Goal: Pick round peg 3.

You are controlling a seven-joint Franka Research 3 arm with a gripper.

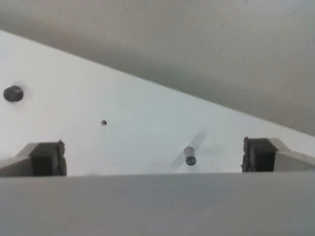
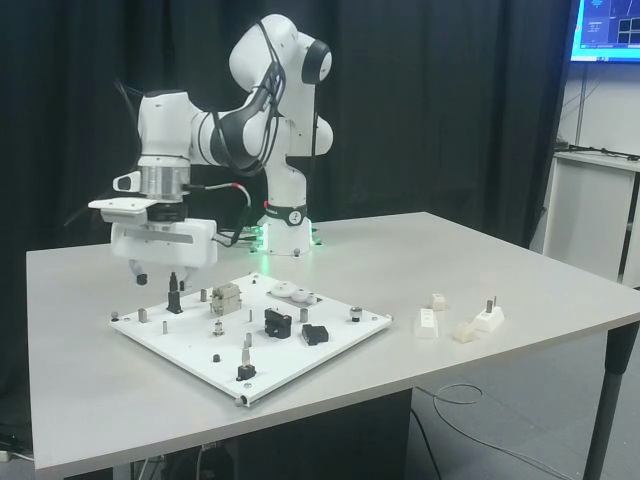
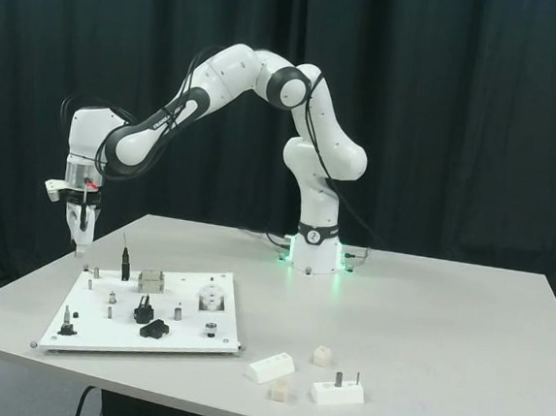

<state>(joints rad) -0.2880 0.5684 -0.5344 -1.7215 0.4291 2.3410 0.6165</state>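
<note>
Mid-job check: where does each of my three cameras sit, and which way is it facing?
Wrist view: on the arm's wrist, looking down past both open fingertips of the pincer at a small peg on the white board.
First room view: off one side of the grey table, showing the whole arm.
Second room view: off another side, facing the robot base.
Both room views share arm, board and table.
</note>
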